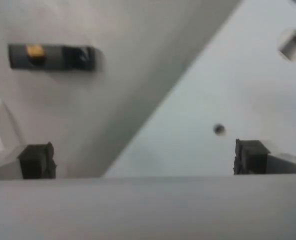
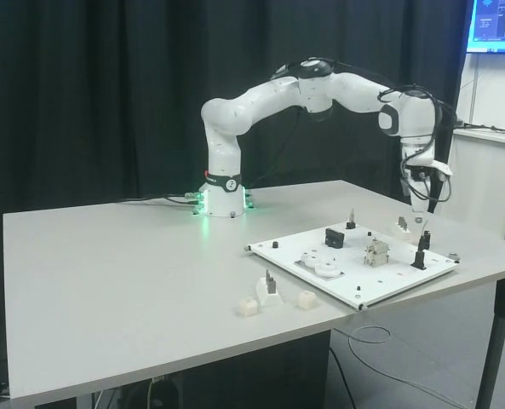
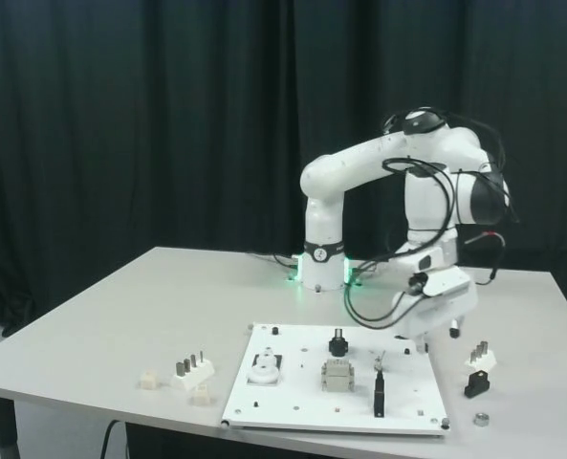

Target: Pick D-SUB.

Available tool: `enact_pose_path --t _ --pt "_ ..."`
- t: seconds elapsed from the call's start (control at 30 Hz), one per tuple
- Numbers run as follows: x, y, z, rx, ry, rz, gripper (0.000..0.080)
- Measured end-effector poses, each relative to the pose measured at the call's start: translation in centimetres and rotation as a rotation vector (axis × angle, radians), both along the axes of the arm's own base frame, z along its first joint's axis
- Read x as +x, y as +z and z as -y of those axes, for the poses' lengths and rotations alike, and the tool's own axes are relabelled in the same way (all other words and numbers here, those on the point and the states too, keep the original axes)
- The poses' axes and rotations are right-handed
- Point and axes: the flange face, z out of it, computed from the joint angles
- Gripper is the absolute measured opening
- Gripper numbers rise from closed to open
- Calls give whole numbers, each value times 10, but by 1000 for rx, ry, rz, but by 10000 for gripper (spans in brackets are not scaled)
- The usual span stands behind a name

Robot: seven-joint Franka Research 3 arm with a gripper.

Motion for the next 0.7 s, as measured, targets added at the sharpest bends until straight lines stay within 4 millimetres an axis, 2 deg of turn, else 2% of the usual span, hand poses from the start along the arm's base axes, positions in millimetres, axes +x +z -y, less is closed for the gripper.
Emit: enact_pose_path --t 0.3,0.7 --pt "-2 -15 -31 2 10 18 800" --pt "-6 -37 -54 3 26 34 800"
